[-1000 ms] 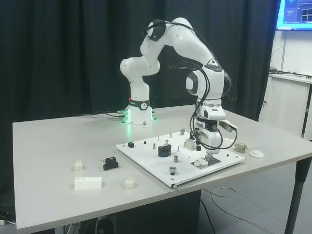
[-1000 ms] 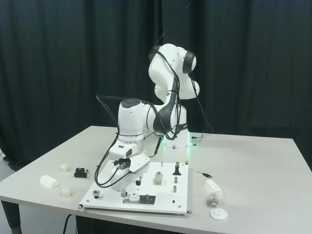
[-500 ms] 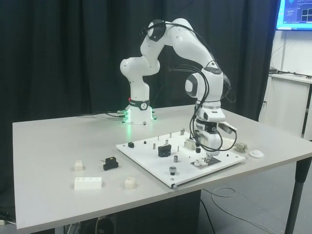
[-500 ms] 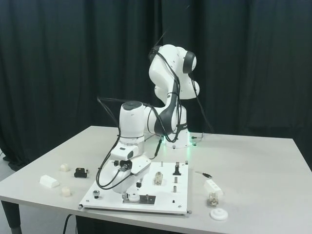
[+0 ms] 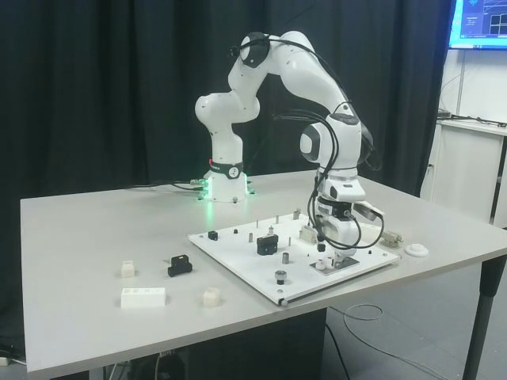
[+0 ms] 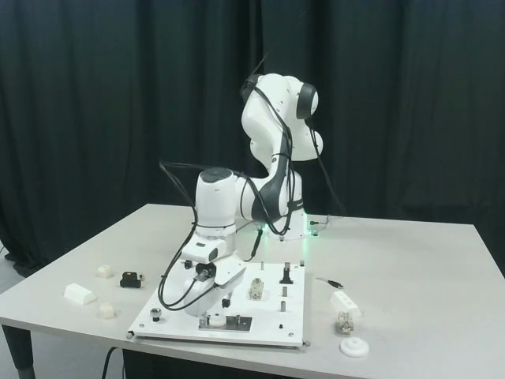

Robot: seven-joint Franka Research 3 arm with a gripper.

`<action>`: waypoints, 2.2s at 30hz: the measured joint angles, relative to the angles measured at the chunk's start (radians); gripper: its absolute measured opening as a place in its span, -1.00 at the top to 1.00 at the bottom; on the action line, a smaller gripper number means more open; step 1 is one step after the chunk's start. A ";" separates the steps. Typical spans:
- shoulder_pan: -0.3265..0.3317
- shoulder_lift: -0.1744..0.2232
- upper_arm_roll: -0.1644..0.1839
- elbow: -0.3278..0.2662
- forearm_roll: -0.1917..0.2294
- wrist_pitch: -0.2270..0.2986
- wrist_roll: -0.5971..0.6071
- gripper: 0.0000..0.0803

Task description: Remove medium gear.

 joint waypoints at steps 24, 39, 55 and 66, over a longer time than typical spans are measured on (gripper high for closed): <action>0.000 0.006 0.014 -0.032 0.000 0.043 0.001 -0.99; -0.001 0.014 0.013 -0.029 0.000 0.079 0.007 0.02; -0.001 0.015 0.013 -0.020 -0.005 0.059 0.006 0.01; -0.004 0.034 0.013 0.022 -0.021 0.009 0.006 0.01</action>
